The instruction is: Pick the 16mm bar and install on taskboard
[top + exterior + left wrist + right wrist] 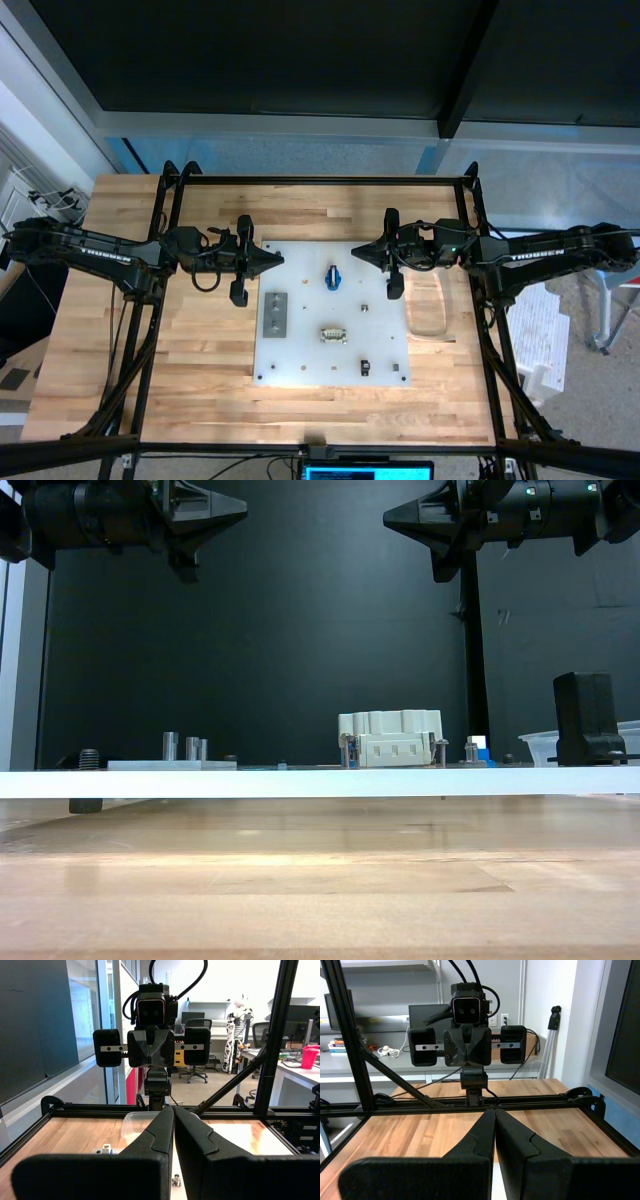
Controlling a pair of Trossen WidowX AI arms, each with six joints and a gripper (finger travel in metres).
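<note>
The taskboard [300,375] is a white square plate in the middle of the table. It bears a grey block [274,313], a blue knob [333,277], a metal connector [333,335] and a small black part [366,367]. The 16mm bar is out of view in every frame. My left gripper [280,260] hangs shut and empty, high over the board's far left corner. Opposite it, my right gripper [354,251] is also shut and empty, high over the far edge. In the low view both tips, left gripper [245,518] and right gripper [386,520], stay well above the parts.
A clear curved tray [430,305] lies just right of the board. A black frame [320,181] runs around the wooden table [150,350]. Two short pegs [170,745] stand up from the grey block.
</note>
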